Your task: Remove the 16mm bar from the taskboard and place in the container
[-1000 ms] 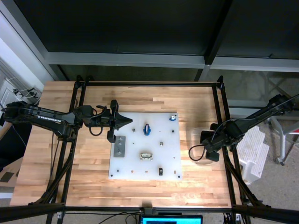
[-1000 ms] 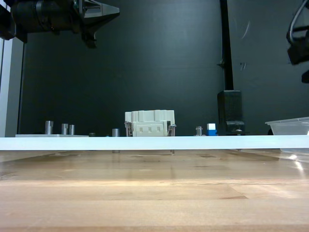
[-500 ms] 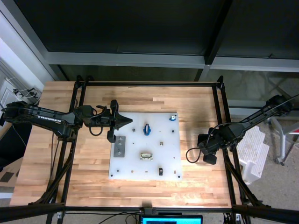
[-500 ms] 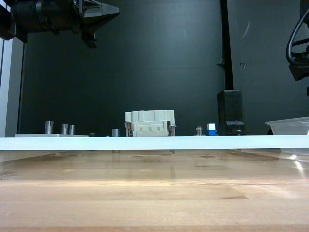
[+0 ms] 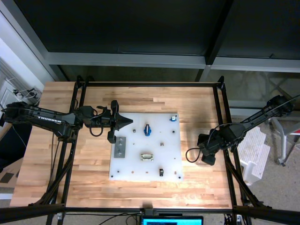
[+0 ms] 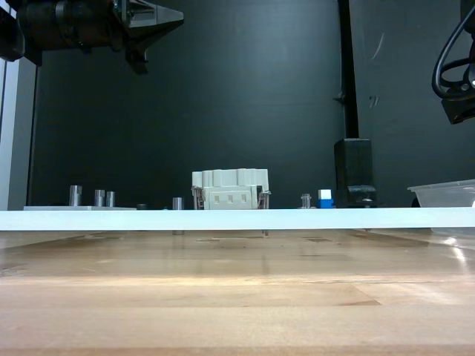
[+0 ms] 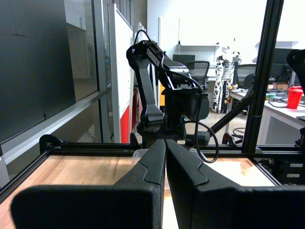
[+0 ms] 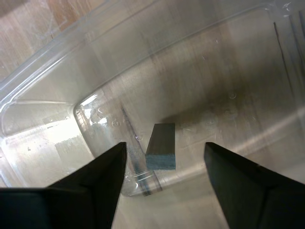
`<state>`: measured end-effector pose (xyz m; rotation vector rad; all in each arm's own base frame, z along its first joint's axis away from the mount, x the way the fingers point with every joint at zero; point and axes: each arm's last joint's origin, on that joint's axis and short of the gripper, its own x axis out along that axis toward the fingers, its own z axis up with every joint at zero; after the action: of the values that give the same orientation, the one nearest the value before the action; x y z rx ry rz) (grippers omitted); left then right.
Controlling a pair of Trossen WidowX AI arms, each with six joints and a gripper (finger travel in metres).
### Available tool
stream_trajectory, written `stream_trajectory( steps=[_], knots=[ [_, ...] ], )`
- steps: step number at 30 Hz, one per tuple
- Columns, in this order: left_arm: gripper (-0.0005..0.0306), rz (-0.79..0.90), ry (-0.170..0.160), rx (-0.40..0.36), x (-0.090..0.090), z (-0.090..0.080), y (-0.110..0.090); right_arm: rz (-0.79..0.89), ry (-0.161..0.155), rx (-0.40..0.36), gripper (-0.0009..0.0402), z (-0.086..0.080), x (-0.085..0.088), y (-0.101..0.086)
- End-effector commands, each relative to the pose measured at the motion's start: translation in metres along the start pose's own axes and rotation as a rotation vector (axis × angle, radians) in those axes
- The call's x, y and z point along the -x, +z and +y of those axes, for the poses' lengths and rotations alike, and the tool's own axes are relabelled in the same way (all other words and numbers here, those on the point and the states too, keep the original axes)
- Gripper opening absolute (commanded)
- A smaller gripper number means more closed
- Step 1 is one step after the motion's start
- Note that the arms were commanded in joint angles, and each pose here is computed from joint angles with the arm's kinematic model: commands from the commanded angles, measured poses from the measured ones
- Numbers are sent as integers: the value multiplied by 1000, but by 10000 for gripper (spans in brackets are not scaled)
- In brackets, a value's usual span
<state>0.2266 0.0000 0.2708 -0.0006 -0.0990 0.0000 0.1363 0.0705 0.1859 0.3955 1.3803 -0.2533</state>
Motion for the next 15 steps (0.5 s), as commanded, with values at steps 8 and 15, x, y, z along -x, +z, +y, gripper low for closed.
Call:
stream_trajectory(
  steps=[8, 15],
  knots=[
    [0, 0, 0, 0, 0, 0, 0, -26, -23, 6, 269, 5, 24, 7],
    [0, 0, 0, 0, 0, 0, 0, -40, -9, 49, 255, 12, 59, 14]
  ],
)
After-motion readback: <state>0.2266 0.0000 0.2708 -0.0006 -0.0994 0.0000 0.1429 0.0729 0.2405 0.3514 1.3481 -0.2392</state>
